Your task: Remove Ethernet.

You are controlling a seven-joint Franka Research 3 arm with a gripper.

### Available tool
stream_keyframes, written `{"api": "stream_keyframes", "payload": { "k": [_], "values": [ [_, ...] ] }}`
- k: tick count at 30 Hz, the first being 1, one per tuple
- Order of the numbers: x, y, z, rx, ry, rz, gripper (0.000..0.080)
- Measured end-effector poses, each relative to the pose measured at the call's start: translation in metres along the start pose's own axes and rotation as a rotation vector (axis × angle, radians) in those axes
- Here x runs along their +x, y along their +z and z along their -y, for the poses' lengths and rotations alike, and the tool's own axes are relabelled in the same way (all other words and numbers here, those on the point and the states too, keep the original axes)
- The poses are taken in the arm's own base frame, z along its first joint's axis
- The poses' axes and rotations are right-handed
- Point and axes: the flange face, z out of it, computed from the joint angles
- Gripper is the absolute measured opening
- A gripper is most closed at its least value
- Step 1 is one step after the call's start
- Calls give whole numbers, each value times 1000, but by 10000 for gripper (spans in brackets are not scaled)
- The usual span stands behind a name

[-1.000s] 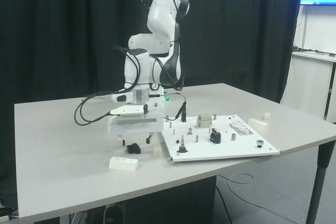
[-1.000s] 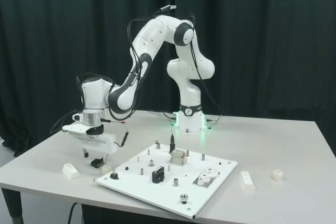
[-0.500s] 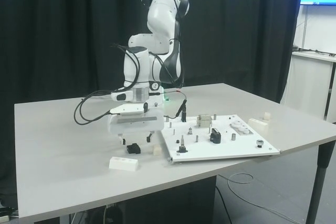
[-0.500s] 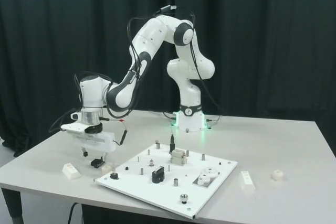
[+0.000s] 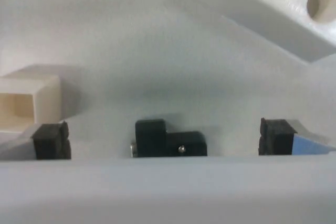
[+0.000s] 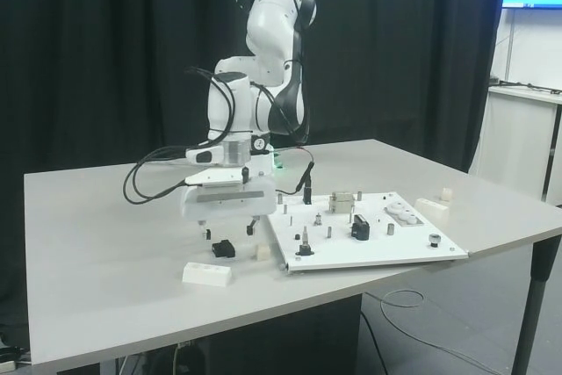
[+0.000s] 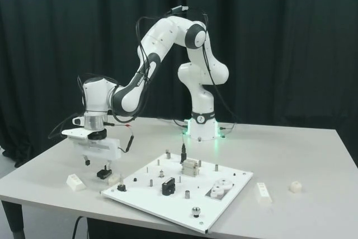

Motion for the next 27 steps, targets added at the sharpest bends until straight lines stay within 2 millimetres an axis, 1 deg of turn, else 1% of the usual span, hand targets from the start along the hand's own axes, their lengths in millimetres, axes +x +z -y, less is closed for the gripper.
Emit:
{"api": "stream_keyframes", "payload": {
  "k": [6, 12, 16, 21, 27],
  "values": [
    [6, -14, 9, 17, -107, -5, 800],
    [7, -29, 23, 36, -250, 9, 800],
    [5, -38, 36, 47, -359, 19, 800],
    [-2, -48, 57, 58, -590, 36, 800],
    [-10, -57, 83, 53, -746, 40, 800]
  ]
}}
